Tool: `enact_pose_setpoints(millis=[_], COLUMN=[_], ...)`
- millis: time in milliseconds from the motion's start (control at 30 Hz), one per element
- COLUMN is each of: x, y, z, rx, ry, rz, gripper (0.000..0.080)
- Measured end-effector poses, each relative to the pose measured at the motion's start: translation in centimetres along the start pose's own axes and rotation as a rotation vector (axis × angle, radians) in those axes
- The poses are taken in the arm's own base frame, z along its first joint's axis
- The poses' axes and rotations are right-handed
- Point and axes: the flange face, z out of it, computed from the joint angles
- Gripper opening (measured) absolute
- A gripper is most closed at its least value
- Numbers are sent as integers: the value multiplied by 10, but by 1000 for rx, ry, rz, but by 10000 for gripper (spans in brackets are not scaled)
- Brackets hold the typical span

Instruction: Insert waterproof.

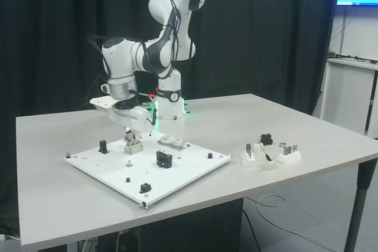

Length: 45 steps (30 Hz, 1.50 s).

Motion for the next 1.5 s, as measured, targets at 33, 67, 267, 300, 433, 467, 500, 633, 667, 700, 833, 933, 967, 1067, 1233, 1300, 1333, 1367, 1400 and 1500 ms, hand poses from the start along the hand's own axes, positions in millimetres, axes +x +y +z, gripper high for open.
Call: enact_pose_setpoints(millis=[33,67,267,300,433,467,500,633,667,700,833,933,967,1067,1233,1300,1333,1367,1400,1500], x=[0,0,0,0,-1,-1,-1,-1,-2,-2,-2,-2,-2,-2,-3,-3,-3,-3,-4,-4], y=[0,0,-1,-1,-1,-1,-1,-1,-1,-1,0,0,0,0,0,0,0,0,0,0], z=[0,0,0,0,0,0,0,1,1,1,2,2,2,1,1,1,1,1,1,1], rx=[1,2,6,6,6,6,5,4,4,3,-3,-5,-6,-7,-10,-11,-11,-12,-12,-13], ry=[-1,-2,-2,-2,-2,-2,-2,-2,-3,-3,-8,-7,-7,-6,-2,0,1,3,4,7], rz=[1,2,3,3,2,2,2,1,1,1,3,7,7,6,1,-1,-3,-4,-5,-8], gripper=[308,308,308,308,308,308,308,308,308,308,308,308,308,308,308,308,308,308,308,308])
